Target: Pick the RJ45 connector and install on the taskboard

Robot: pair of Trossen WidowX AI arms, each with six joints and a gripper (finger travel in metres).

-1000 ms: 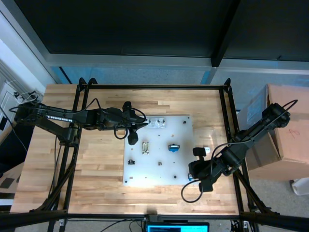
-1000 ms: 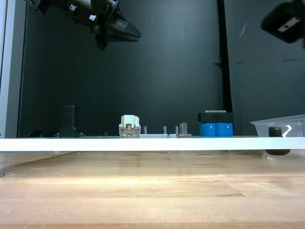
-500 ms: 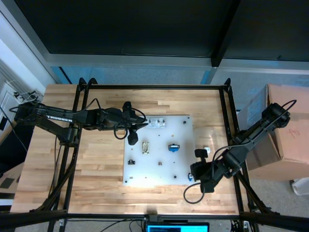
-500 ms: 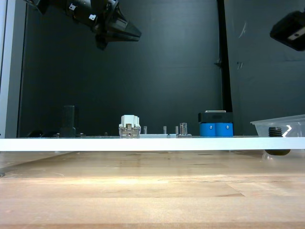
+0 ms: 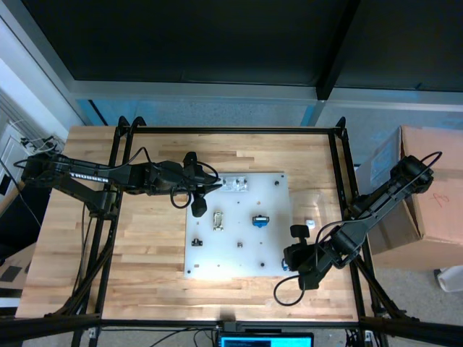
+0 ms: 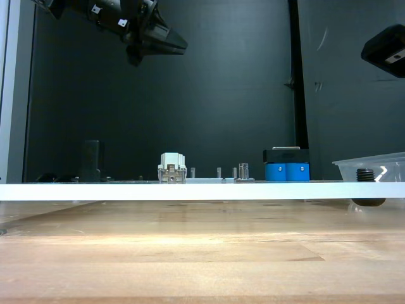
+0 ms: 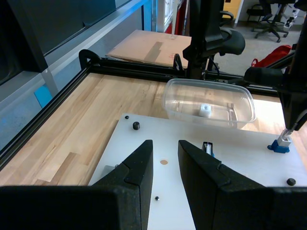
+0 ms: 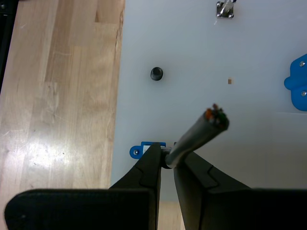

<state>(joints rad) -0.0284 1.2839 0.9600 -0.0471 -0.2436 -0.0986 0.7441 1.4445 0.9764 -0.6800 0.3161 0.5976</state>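
Observation:
My right gripper (image 8: 166,155) is shut on the RJ45 connector (image 8: 165,158), which sits at a small blue seat (image 8: 141,151) by the near right corner of the white taskboard (image 5: 239,253). A grey cable stub (image 8: 201,129) with cut coloured wires rises from the connector between the fingers. In the left wrist view the connector (image 7: 284,142) stands upright on that blue seat; I cannot tell how deep it is in. My left gripper (image 5: 215,187) hovers high over the board's far left part, open by a narrow gap with nothing in it.
A clear plastic tray (image 7: 211,98) holding a small white piece stands off the board's right edge. On the board are a blue block (image 5: 260,221), a white connector housing (image 6: 172,170), a black post (image 6: 92,158) and small studs. Black frame rails border the table.
The right arm has shifted slightly to the right and lower in the low view, its gripper still at the blue seat. The left arm has not moved.

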